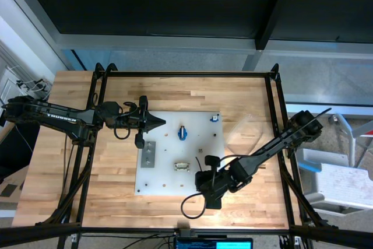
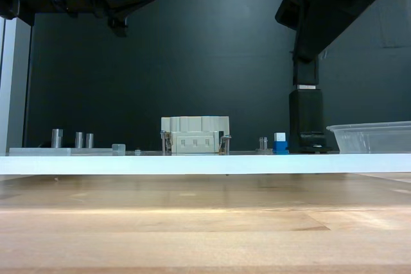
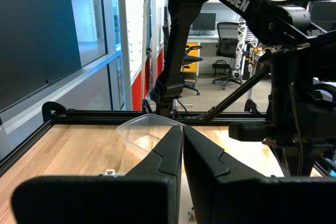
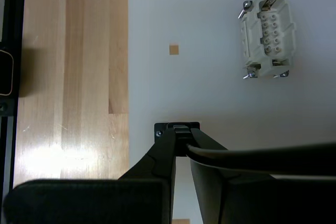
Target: Remove the USB connector from the USB hub and place in the container
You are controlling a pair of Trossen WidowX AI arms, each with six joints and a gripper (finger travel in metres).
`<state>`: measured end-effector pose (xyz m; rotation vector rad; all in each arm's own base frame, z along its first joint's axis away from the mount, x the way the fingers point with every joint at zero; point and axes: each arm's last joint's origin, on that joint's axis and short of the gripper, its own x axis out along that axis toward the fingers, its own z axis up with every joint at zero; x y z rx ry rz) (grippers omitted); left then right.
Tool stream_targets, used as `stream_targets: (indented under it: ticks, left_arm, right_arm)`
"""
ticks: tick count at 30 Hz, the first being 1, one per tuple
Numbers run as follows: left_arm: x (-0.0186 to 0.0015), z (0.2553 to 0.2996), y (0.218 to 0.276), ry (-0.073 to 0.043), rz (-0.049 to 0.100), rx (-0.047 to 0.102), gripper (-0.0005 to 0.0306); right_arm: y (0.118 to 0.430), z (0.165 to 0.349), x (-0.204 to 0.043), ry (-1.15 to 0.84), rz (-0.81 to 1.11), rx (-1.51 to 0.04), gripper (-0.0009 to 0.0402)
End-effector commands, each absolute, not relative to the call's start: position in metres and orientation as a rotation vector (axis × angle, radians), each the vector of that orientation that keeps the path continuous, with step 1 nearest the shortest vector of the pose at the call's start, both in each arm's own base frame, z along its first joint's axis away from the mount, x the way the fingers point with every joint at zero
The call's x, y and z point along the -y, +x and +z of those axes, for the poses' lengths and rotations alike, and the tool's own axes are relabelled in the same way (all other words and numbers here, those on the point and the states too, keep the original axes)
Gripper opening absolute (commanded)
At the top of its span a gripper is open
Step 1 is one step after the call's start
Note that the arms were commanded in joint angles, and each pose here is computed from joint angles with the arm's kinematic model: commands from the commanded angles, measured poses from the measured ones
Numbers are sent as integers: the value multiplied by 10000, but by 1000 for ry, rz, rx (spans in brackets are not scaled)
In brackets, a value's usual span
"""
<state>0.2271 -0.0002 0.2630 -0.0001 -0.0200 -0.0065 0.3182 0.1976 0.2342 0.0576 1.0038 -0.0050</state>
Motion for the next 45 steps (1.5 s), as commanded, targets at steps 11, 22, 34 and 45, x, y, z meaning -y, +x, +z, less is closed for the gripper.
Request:
stream_targets:
  ticks: [11,22,34,45]
  left_arm:
    - [2,2632,2271,0,-6,21,1]
    - [2,2632,2271,0,-6,21,1]
    - [1,2632,2271,0,-6,21,1]
    - [2,2632,2271,0,-6,21,1]
  right_arm:
    - [3087,2304,-1963,65,-5,-941,0]
    - [3162,2380,-1982,21,10,-996,0]
    - [3375,2524,-1997,-23,30,-1086,0]
    - [3440,2541,-1995,-4,26,-1110,0]
